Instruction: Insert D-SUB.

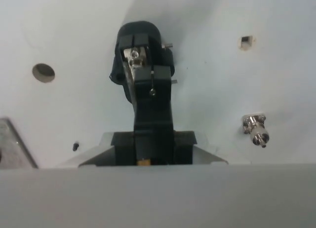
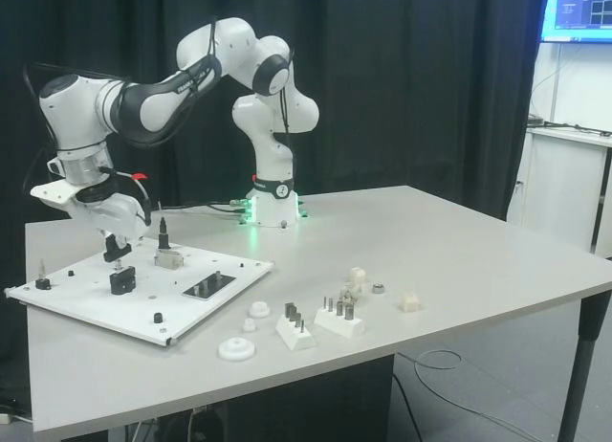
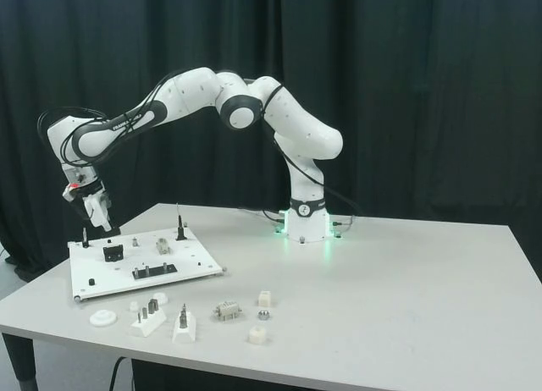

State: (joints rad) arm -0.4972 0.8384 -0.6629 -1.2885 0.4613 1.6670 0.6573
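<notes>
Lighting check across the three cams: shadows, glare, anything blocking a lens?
Wrist view: a soft shadow lies on the white board around the gripper, and a grey band close to the lens blocks part of the scene. First room view: a lit screen glares, and green light glows at the arm's base. Second room view: same green glow, even light on the table.

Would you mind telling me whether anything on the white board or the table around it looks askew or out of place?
Nothing stands out. The white board lies flat on the grey table, its fixtures upright. The loose parts beside it, including the white ring, rest flat. The gripper hangs just above a black block on the board.
</notes>
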